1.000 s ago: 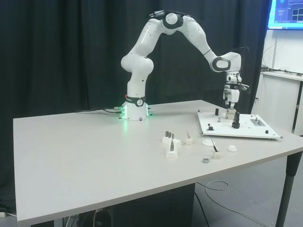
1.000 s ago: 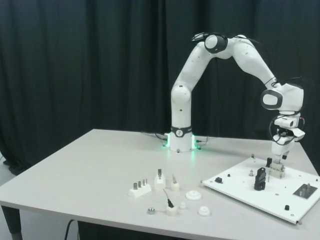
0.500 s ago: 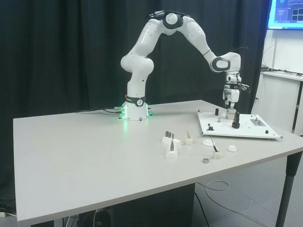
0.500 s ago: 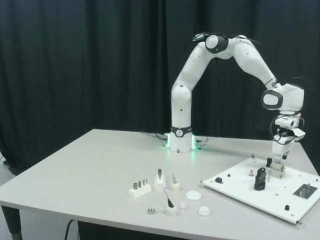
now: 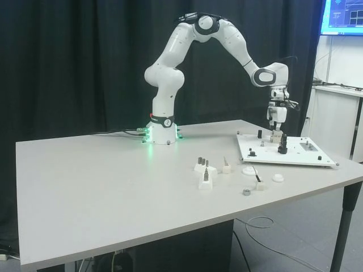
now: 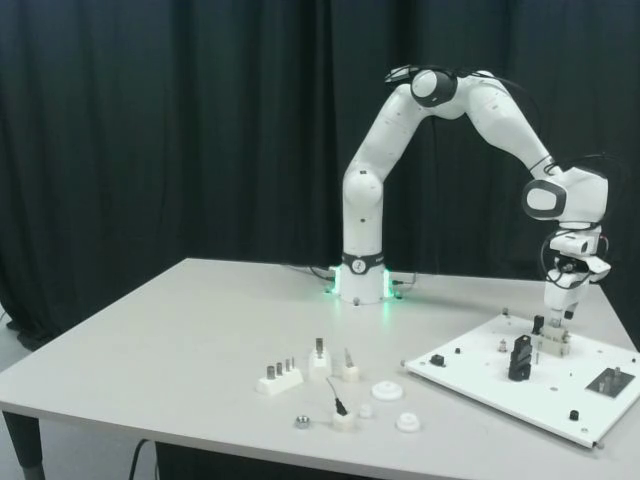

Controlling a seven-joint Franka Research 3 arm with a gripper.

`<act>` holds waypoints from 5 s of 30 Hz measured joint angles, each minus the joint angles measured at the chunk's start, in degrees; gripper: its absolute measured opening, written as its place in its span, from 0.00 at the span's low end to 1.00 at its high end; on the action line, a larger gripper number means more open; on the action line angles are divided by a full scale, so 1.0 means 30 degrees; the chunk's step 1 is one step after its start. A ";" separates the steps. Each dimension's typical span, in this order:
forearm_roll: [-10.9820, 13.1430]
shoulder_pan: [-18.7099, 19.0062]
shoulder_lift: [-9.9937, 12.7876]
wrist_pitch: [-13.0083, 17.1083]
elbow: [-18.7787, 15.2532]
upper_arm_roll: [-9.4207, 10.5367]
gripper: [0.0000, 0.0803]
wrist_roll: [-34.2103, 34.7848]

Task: Insert waterproof.

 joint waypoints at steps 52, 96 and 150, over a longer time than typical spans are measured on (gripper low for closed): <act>0.0000 0.0882 0.0441 0.0081 -0.0015 -0.0774 1.00 0.0000; 0.0000 0.1751 0.0777 0.0384 -0.0209 -0.1426 1.00 -0.0002; 0.3306 0.2445 0.0502 0.0063 -0.0399 -0.3011 1.00 -0.2305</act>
